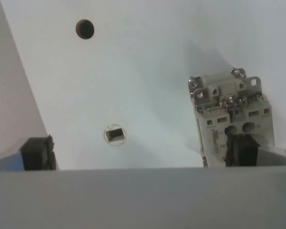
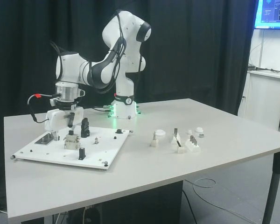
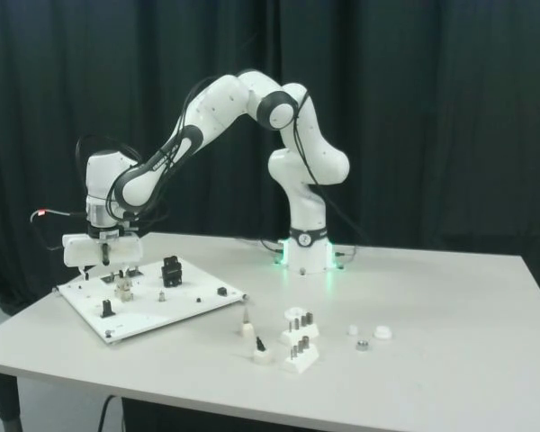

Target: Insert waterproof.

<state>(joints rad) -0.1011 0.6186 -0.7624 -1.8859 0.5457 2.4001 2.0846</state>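
Note:
The waterproof connector (image 1: pixel 229 114) is a whitish block with metal screws, standing on the white board (image 1: pixel 148 71). It is also visible in the room views (image 2: pixel 71 140) (image 3: pixel 123 288). My gripper (image 1: pixel 138 152) hangs just above the board with its fingers wide open and nothing between them. One black fingertip (image 1: pixel 240 150) is right at the connector's side; the other (image 1: pixel 38 152) is far from it. In the room views the gripper (image 2: pixel 64 125) (image 3: pixel 103 261) hovers over the connector at the board's near-left part.
The board (image 2: pixel 60 154) (image 3: pixel 189 310) also carries a black block (image 2: pixel 85 127) (image 3: pixel 172 270), a small black part (image 2: pixel 81 153), a round hole (image 1: pixel 85 28) and a square socket (image 1: pixel 115 135). White holders with pins (image 2: pixel 189 144) (image 3: pixel 297 346) stand on the grey table.

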